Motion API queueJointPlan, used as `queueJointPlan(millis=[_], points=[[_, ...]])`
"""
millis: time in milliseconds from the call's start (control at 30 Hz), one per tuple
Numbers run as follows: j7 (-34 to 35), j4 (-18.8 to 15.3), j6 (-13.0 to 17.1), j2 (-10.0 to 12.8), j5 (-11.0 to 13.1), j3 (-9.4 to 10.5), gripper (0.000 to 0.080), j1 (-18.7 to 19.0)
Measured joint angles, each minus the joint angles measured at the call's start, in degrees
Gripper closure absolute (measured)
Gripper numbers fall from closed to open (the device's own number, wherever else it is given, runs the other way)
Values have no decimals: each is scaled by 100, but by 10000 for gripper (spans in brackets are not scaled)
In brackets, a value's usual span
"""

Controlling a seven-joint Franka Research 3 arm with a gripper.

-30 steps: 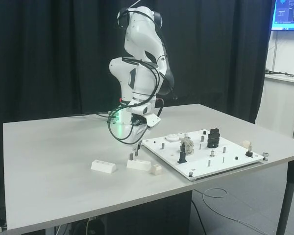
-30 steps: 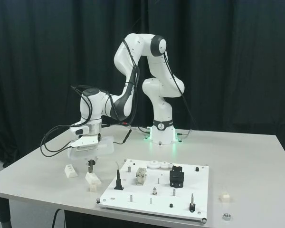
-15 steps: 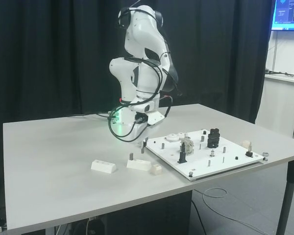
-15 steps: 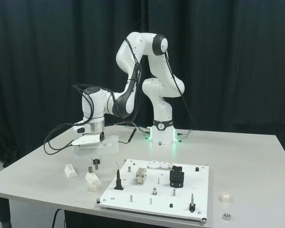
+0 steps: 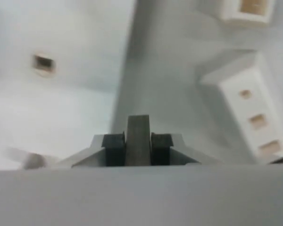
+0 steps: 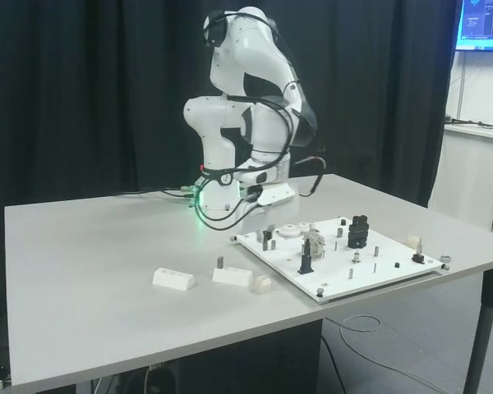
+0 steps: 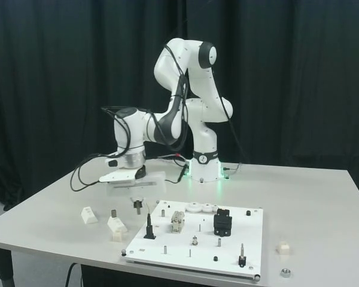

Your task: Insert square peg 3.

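Observation:
My gripper (image 6: 267, 237) is shut on a grey square peg (image 5: 138, 139), which sits upright between the two black pads (image 5: 114, 149). It hangs just above the near-left corner of the white assembly board (image 6: 345, 271), also seen as the board (image 7: 227, 245) in the second room view, where the gripper (image 7: 138, 207) hovers at the board's left edge. In the wrist view a square hole (image 5: 43, 62) shows in the board's surface. The white holder block (image 6: 232, 277) with several square sockets lies on the table beside the board, apart from the gripper.
A second grey peg (image 6: 219, 263) stands in the holder block. Another white block (image 6: 173, 279) and a small cube (image 6: 263, 284) lie on the table nearby. Black fixtures (image 6: 359, 231), pins and white gears (image 6: 292, 231) stand on the board. Cables hang from the wrist.
The gripper has lifted away from the holder block with the peg and swung sideways toward the board, now reaching over its corner.

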Motion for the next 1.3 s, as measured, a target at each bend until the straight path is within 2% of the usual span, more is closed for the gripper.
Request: queueJointPlan(millis=[333,600,1100,1300], points=[[1217,-149,-20,-71,3,-1,688,436],[1727,-292,28,-76,3,-3,688,647],[1959,-640,805,-76,3,-3,688,778],[1988,-740,1025,-75,0,-4,688,786]])
